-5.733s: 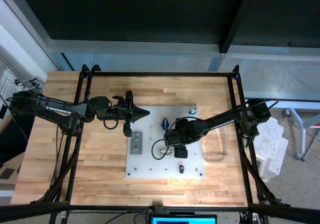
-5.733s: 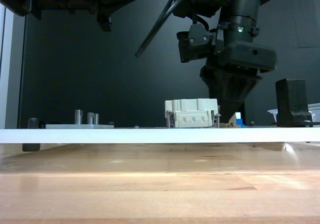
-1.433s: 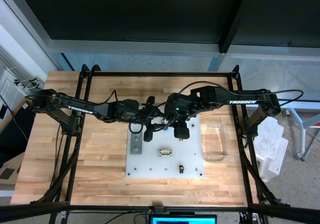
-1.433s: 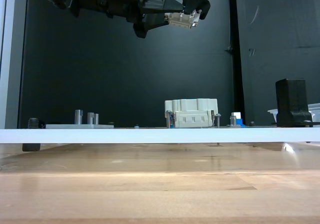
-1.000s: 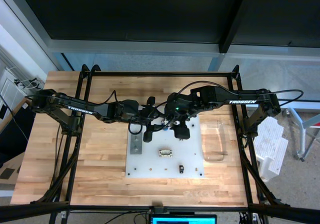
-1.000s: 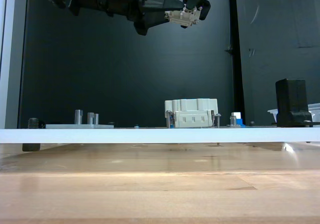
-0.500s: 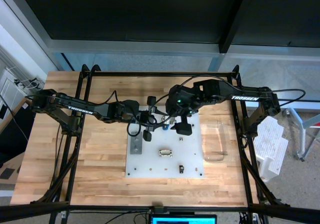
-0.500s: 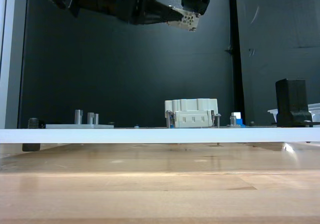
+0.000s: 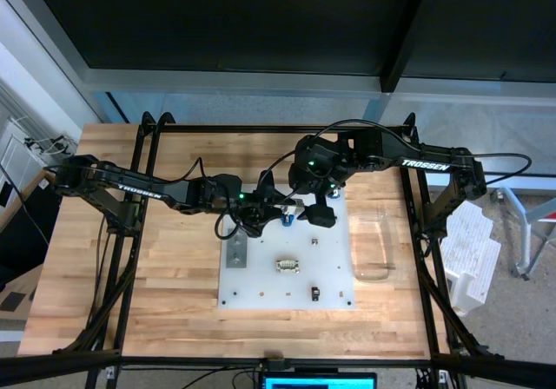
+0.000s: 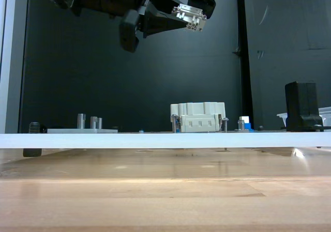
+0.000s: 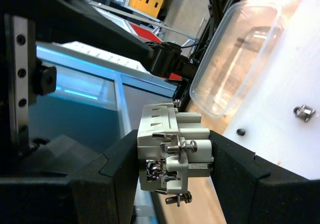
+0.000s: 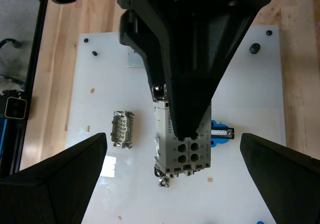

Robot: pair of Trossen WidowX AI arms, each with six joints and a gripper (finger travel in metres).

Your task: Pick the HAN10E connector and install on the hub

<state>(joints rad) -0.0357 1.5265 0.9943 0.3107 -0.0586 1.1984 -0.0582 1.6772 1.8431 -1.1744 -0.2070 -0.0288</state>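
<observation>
Both arms are reaching inward and meeting in the middle, held high in the air. The left arm (image 9: 130,189) is stretching out nearly level. The left pincer (image 11: 175,154) is pointing toward the right arm, and its fingers (image 11: 115,179) are clamping a small connector (image 11: 167,129) from two sides. The right arm (image 9: 421,161) is arching over from the other side and bending down at the wrist. The right pincer (image 12: 172,174) is pointing downward directly above the left pincer. Its fingers (image 12: 55,179) are spreading wide, one on each side of the left pincer and well clear of it.
</observation>
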